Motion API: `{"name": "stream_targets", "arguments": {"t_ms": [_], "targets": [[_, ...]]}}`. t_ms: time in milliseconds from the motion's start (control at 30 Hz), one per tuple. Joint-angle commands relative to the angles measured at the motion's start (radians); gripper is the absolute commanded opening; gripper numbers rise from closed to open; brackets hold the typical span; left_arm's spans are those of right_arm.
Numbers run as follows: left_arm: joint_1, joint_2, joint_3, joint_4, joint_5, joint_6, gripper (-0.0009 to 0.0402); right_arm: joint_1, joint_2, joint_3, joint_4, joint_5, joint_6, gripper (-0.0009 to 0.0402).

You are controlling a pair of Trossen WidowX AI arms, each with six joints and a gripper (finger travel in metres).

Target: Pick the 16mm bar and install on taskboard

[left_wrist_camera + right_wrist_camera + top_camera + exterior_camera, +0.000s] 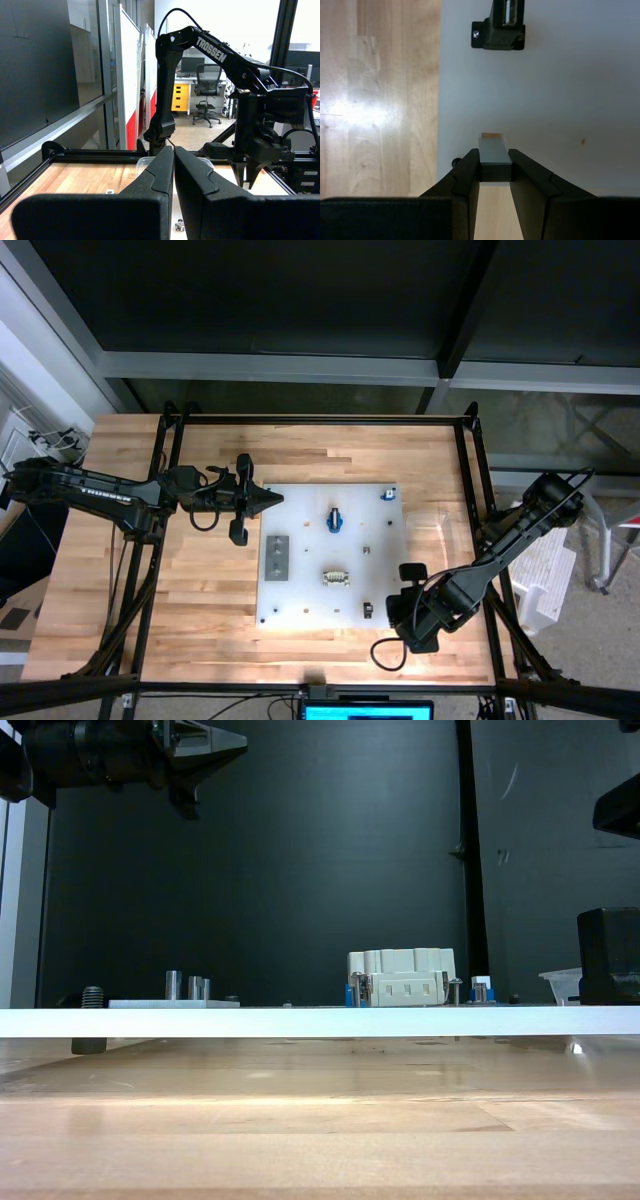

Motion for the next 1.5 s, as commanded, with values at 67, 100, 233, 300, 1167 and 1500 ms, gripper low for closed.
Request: {"name": "stream_targets", "arguments": {"t_ms": [67,100,233,300,1167,1500], "targets": [[0.000,0.000,0.000,0.000,0.000,0.000,0.0000,0.002,0.010,-0.001,0.004,-0.001,0.003,0.0009],[0.000,0.000,0.000,0.000,0.000,0.000,0.0000,0.002,0.012,-0.001,0.005,-0.002,0.005,0.0009],[0.000,0.000,0.000,0.000,0.000,0.000,0.0000,0.003,0.024,-0.001,0.008,-0.001,0.005,0.0009],[0.000,0.000,0.000,0.000,0.000,0.000,0.0000,0.003,0.024,-0.001,0.008,0.000,0.005,0.0009],[0.000,0.000,0.000,0.000,0.000,0.000,0.0000,-0.019,0.020,-0.015,0.011,0.018,0.027,0.0009],[0.000,0.000,0.000,0.000,0.000,0.000,0.0000,-0.015,0.020,-0.016,0.032,0.006,0.033,0.0009]]}}
